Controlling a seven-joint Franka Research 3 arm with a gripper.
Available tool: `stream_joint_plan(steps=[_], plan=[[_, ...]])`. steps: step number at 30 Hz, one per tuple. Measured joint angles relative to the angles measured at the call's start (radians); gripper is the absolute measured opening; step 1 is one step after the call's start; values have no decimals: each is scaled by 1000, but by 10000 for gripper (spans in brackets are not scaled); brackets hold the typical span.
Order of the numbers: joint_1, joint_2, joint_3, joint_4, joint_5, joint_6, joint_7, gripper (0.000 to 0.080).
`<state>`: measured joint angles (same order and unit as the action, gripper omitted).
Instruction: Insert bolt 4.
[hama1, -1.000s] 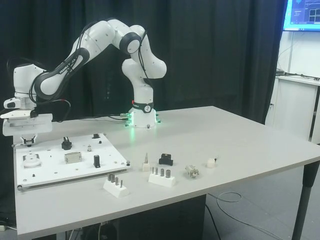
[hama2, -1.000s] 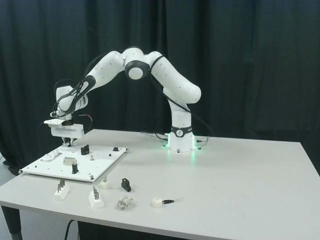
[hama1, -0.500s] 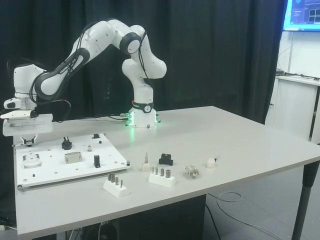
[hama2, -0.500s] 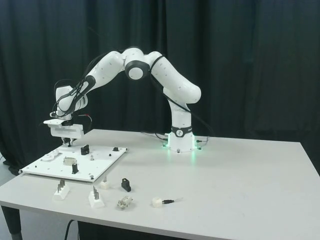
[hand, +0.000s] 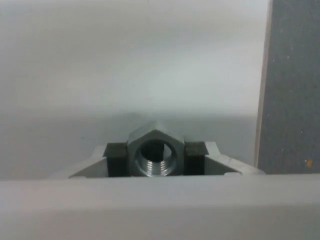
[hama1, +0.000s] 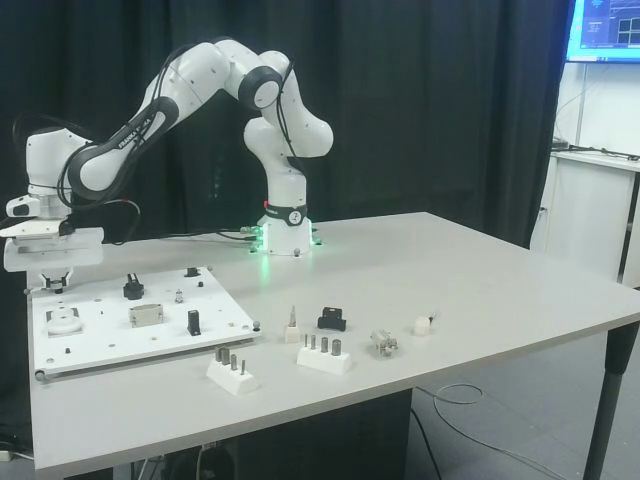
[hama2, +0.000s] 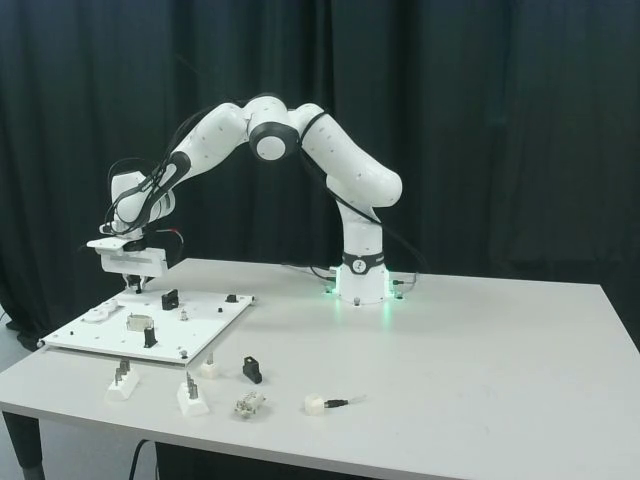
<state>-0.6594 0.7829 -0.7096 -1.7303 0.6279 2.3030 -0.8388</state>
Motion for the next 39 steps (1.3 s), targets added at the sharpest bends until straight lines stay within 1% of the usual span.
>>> stream_joint_plan(steps=[29, 39], plan=[[-2, 0, -7, 0, 0, -22, 0, 225], [-4, 6, -8, 1, 0, -26, 0, 225]])
